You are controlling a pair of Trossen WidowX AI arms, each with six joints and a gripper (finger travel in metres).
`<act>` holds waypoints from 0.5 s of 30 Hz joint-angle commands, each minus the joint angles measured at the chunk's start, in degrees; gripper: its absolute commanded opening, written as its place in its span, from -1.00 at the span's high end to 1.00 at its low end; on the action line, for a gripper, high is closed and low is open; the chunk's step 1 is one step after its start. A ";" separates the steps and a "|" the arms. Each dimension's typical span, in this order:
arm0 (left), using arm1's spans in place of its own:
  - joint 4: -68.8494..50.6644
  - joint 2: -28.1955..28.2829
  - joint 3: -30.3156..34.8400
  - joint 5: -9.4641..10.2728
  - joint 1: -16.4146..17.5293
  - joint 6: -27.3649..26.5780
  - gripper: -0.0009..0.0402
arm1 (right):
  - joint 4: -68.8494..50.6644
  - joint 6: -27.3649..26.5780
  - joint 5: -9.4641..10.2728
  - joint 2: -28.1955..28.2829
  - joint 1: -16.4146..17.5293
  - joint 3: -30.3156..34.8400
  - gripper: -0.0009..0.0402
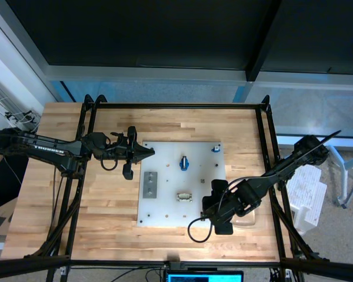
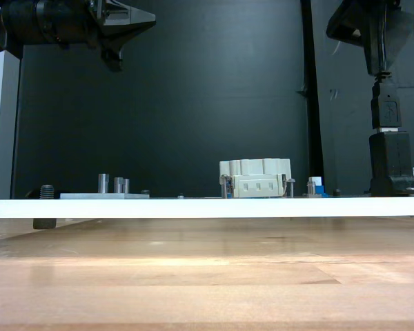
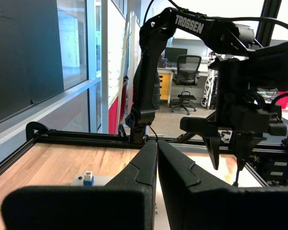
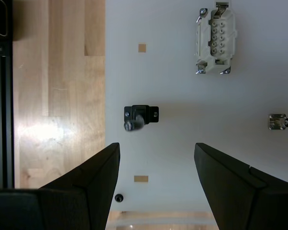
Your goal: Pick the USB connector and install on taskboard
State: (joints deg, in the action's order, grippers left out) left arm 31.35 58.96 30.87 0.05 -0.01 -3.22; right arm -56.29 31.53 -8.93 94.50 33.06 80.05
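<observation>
Right claw (image 4: 156, 146) up close on the right wrist view: black fingers (image 4: 86, 187) spread wide, released, nothing between them. Beneath it lies the large flat white square taskboard (image 4: 182, 86). And there's the tiny whitish-grey blocky USB connector (image 4: 277, 121), lying on the plate well apart from the claw, nearer the right edge than the left and about midway between the near and far edges. A small black bracket part (image 4: 140, 116) sits by the near edge, just beyond the fingertips. The silvery multi-pin socket (image 4: 216, 40) sits further along that edge.

Left wrist view now: left claw (image 3: 157, 143) clenched, fingers pressed together on nothing. The black right arm (image 3: 149, 72) rises opposite, and a small white-topped blue piece (image 3: 88, 179) stands on the taskboard.

On to the high view: the left claw hovers at the taskboard's far left corner, the right claw toward its near right corner. A grey rectangular metal block (image 1: 149, 184) lies by the left edge and an upright blue piece (image 1: 184, 163) stands toward the far edge, all on the light wooden surface (image 1: 106, 205).

Low view: both claws hang well above the plate.
</observation>
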 commanded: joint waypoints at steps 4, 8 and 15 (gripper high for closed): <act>0.02 0.00 0.00 -0.02 0.00 0.00 0.96 | -0.04 0.11 0.15 -1.53 0.11 0.07 -0.09; 0.02 0.00 0.00 -0.02 0.00 0.00 0.96 | -0.04 0.02 0.17 -1.53 0.15 0.07 -0.09; 0.02 0.00 0.00 -0.02 0.02 0.00 0.96 | -0.02 0.04 0.13 -1.62 0.28 0.07 -0.09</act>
State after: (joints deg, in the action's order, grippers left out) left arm 31.35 58.96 30.87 0.05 -0.01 -3.22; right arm -56.34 31.57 -8.78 92.95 33.32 80.09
